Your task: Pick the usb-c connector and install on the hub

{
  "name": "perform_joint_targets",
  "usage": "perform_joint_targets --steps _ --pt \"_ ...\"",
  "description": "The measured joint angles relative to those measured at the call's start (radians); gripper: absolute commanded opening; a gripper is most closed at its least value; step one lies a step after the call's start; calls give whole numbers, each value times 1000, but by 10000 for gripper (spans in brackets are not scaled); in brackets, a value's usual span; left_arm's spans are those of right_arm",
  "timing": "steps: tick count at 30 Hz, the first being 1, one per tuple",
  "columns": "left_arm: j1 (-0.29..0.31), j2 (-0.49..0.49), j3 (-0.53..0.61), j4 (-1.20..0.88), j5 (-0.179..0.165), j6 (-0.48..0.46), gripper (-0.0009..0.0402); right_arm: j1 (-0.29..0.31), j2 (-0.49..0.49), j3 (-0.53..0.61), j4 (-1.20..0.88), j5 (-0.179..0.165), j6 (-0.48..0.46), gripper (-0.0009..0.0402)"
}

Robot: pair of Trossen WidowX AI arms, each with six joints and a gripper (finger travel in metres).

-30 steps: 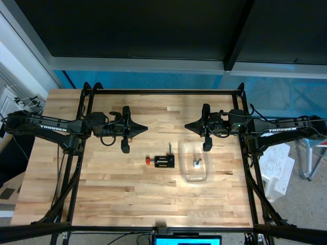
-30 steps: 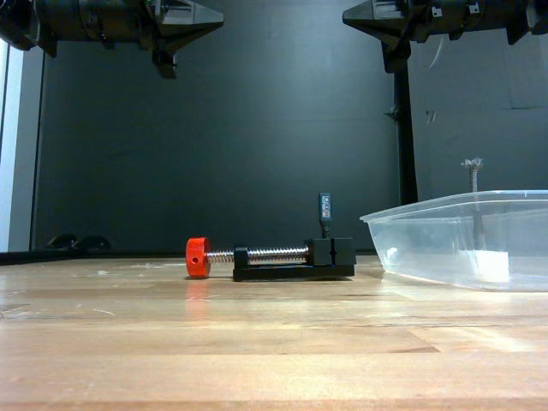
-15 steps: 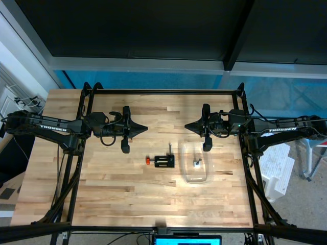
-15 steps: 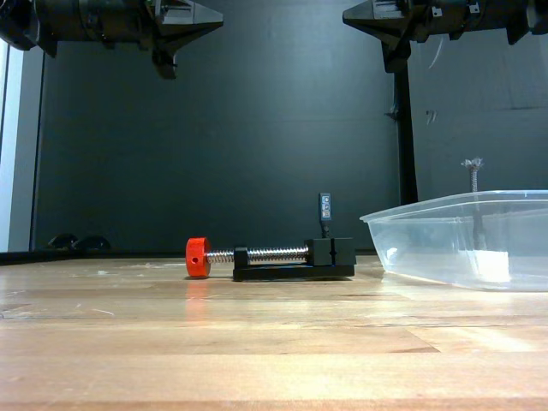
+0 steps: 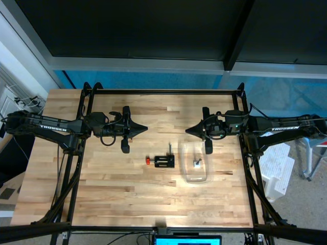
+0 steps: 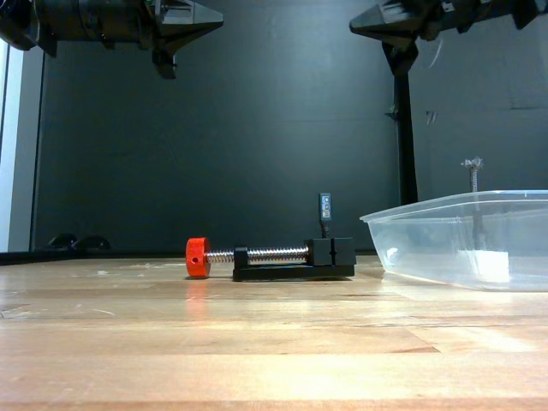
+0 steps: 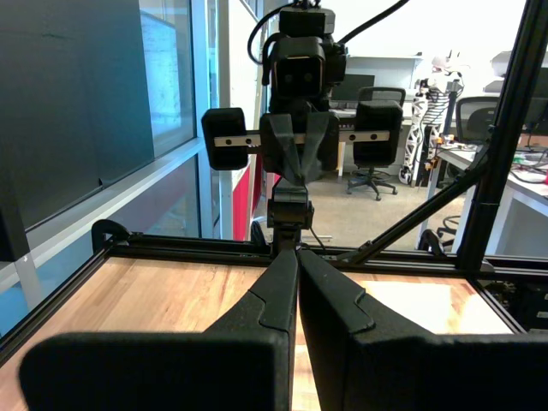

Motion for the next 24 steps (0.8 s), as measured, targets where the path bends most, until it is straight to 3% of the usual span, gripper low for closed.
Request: perform_joint_targets --steps 13,19,24 --pt "0 0 0 0 0 0 0 66 147 246 -580 2 44 0" --pt "0 0 0 0 0 0 0 107 215 304 -720 8 46 0" --pt "0 0 0 0 0 0 0 145 246 317 -785 36 50 0"
